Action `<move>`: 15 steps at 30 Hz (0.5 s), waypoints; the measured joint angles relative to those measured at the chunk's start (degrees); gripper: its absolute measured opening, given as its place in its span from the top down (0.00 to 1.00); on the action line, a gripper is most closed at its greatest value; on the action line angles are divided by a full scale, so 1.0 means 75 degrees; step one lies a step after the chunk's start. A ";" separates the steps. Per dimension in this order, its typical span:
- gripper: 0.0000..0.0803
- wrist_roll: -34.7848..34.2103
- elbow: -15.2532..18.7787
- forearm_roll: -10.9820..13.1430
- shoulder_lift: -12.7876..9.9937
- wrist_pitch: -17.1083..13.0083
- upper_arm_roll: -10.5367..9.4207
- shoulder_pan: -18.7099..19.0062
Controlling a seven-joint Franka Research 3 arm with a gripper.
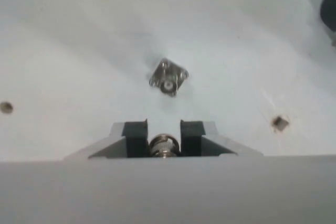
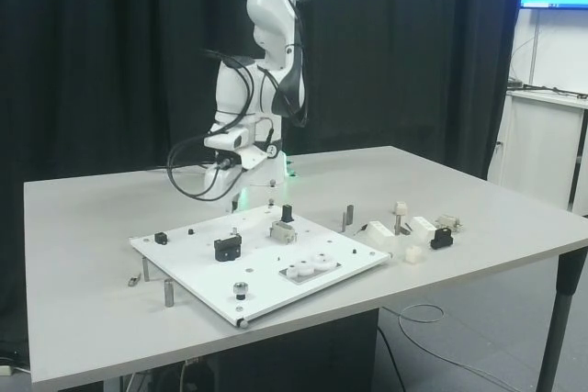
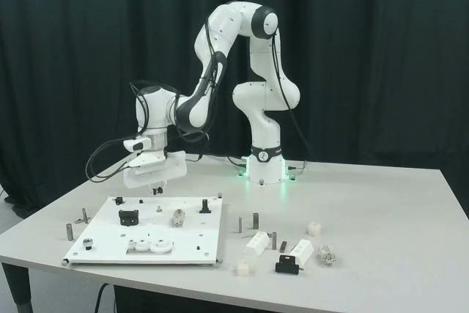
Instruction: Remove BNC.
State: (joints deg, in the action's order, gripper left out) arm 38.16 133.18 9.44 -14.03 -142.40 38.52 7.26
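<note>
plug sits clamped in the jaws, lifted clear above its socket on the white board; next comes setting it aside.

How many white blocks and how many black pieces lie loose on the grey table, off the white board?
white blocks: 4
black piece: 1
Total: 5

1. The white arm rises from the grey table before a black curtain.
2. Its gripper hangs just above the far edge of a white board.
3. Small white blocks lie right of the board.
</note>
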 joint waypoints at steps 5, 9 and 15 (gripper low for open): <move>0.84 -0.0011 -0.0017 -0.0136 0.0247 0.0209 0.0098 0.0000; 0.84 -0.0024 -0.0041 -0.0157 0.0362 0.0331 0.0143 0.0000; 0.84 -0.0107 -0.0066 -0.0163 0.0430 0.0395 0.0194 0.0000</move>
State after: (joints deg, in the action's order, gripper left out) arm 37.36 132.68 8.21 -10.80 -139.44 39.98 7.26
